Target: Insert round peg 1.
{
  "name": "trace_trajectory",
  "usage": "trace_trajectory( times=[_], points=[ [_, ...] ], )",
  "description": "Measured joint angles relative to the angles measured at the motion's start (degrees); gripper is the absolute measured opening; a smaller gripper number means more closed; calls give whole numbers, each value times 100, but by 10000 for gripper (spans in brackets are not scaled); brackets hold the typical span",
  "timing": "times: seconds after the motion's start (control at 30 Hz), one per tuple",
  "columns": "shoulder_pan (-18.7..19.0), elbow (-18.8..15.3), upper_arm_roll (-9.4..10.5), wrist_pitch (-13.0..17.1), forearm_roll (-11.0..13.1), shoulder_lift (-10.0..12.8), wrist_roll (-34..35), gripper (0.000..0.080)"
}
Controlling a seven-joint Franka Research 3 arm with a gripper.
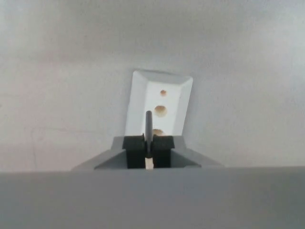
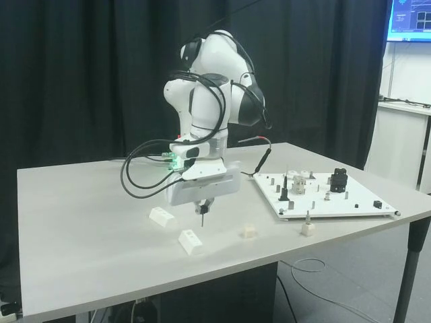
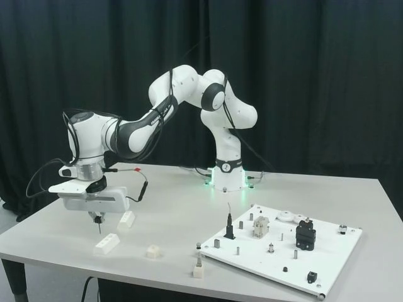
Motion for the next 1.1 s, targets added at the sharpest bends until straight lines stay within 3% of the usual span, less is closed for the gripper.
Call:
trace_trajectory(
  times=[0.53,1.1],
  points=[
    [24,215,-48,-364,-7,0,10,29],
    [53,249,-48,-401,-15,0,38,29]
  ],
)
